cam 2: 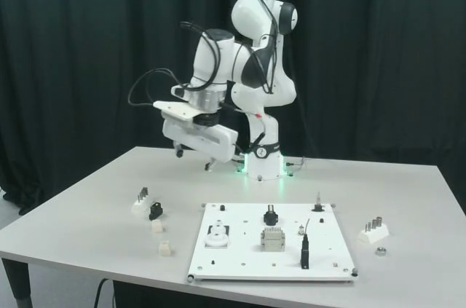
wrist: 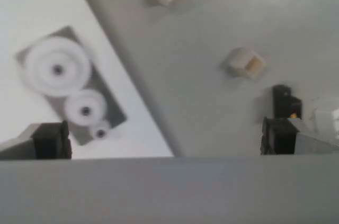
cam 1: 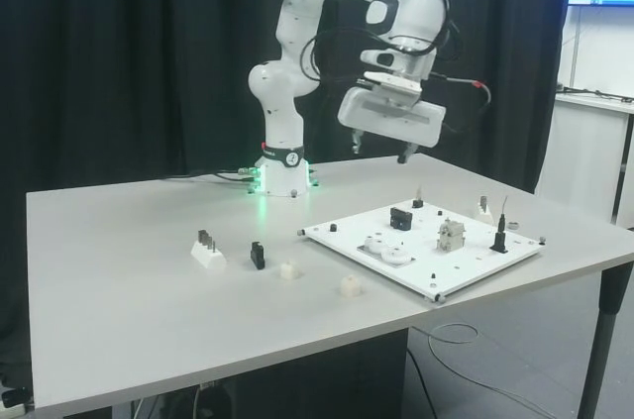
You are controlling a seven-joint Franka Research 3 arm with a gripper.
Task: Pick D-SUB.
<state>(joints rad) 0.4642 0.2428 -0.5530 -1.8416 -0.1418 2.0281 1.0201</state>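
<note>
Two fingers of the end effector point(cam 1: 379, 154) stand spread wide with nothing between them, and it hangs high over the grey table point(cam 1: 119, 280), above the near corner of the white board point(cam 1: 475, 262). I judge the task to be at its approach step, with no grasp begun.

Which part is the D-SUB is not plain. My best guess is the white block with upright pins point(cam 1: 207, 249), which lies on the bare table well off the board's side, just beside a small black part point(cam 1: 257, 256) and near two small white cubes point(cam 1: 288, 269). A similar pin block point(cam 2: 373, 229) lies on the board's far side, so the guess needs checking.

If the guess holds, the next move calls for carrying the end effector across to that block, lining the fingers up across its narrow body and lowering without knocking the black part.

In the wrist view the block is cut off at the picture's edge, showing only as a white blur point(wrist: 326, 118) beyond the black part. A grey band hides everything beneath the fingertips. The board's white gears point(wrist: 57, 68) show, but its other fittings are out of frame.
</note>
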